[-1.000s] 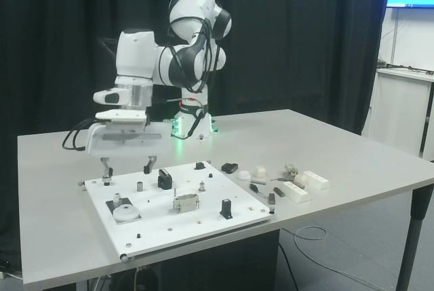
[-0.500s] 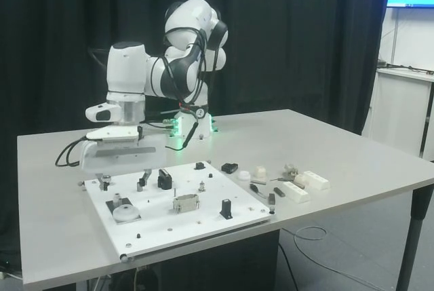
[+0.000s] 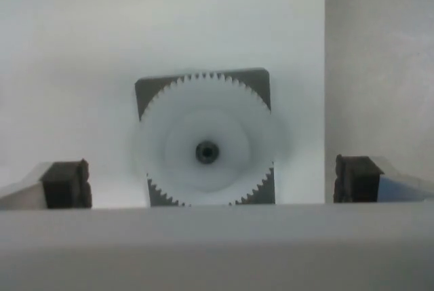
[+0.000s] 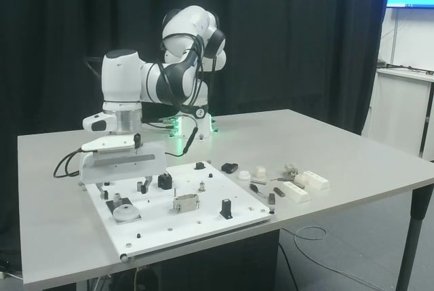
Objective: Remove large gear.
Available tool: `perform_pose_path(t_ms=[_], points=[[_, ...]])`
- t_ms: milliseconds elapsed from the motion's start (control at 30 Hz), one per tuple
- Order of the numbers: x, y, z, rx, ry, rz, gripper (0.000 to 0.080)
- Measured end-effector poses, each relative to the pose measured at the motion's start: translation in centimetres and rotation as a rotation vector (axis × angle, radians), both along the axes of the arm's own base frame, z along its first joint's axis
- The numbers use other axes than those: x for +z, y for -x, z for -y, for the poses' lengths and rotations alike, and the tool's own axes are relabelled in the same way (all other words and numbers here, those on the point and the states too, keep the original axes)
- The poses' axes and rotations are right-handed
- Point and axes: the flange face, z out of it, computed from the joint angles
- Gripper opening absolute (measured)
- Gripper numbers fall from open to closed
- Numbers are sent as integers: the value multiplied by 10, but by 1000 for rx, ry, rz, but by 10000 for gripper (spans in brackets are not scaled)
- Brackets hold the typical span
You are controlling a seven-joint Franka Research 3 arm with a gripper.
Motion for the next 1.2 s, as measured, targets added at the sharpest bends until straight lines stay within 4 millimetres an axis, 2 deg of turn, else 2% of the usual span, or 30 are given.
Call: perform_pose_path(t_ms=[667, 1200], points=[[-22, -12, 5, 3, -13, -20, 800], [-36, -10, 7, 4, -20, -39, 800]])
